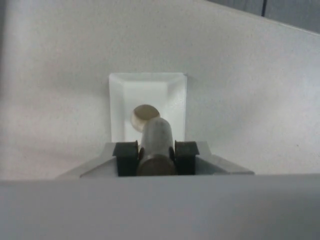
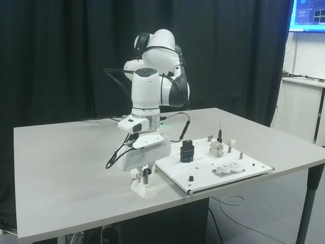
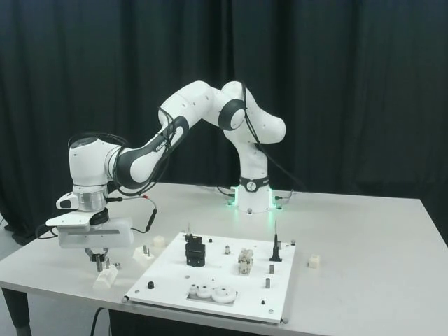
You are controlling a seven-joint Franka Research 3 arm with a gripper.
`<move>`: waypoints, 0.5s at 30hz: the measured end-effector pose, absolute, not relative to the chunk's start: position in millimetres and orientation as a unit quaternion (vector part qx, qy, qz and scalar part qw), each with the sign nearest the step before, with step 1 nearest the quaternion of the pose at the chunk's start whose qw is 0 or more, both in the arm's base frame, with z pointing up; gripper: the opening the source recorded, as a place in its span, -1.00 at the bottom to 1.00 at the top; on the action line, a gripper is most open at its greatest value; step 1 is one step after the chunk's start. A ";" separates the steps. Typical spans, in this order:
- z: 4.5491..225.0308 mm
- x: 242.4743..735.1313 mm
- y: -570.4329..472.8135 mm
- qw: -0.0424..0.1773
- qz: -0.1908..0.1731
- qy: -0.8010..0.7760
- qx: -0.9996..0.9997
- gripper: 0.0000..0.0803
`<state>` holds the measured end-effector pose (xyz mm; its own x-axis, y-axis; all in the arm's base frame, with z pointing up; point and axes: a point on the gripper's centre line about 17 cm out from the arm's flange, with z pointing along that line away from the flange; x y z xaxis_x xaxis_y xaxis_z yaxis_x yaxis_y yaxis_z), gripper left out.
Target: Insert round peg 4.
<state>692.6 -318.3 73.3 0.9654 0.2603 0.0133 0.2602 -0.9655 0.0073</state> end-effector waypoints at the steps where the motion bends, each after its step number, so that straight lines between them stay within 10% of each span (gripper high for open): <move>1: 73.3 692.6 -318.3 0.003 0.007 0.131 0.991 -0.62; 15: 73.7 694.0 -318.0 0.004 0.009 0.131 0.991 -0.62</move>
